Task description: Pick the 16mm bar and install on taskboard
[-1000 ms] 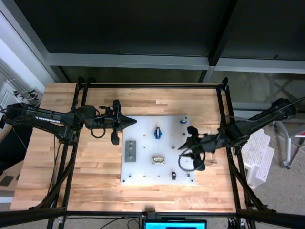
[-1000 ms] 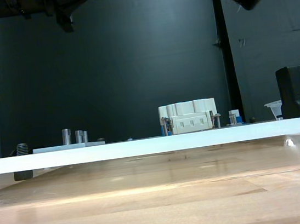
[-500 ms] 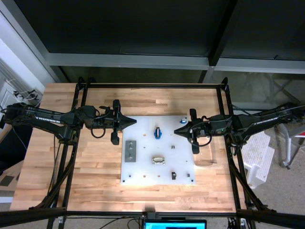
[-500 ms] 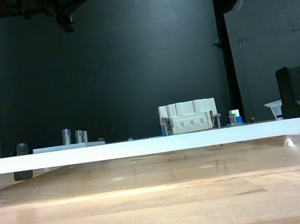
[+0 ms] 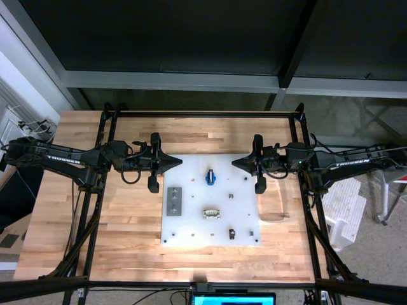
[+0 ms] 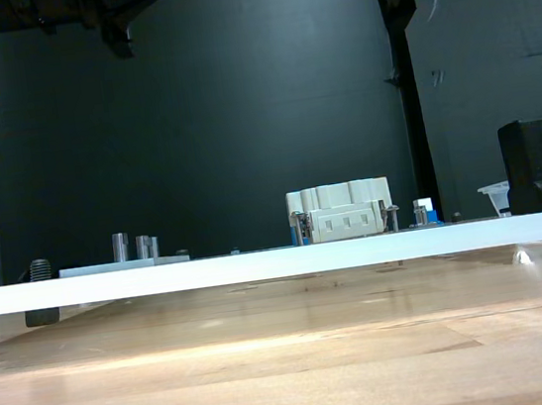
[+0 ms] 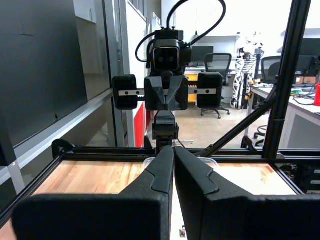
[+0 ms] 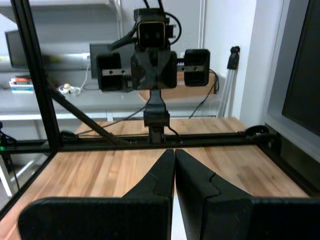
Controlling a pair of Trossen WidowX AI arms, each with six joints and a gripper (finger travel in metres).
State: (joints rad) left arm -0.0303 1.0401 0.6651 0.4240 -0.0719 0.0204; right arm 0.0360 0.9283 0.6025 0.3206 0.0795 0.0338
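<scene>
High view: left tool (image 5: 180, 162) and right tool (image 5: 233, 163), both closed, flank the taskboard (image 5: 191, 219); bar position unclear.

I am reaching my left arm (image 5: 58, 157) in level from the left edge of the table (image 5: 127, 241), and my left gripper (image 5: 180, 163) is hovering high over the far-left corner of the task board (image 5: 191, 236), its fingers (image 7: 160, 170) pressing flat together. My right arm (image 5: 344, 163) is stretching in from the right edge, my right gripper (image 5: 233, 164) hanging over the board's far edge toward its right corner, fingers (image 8: 162, 172) closed tight, both tips pointing straight at each other
</scene>
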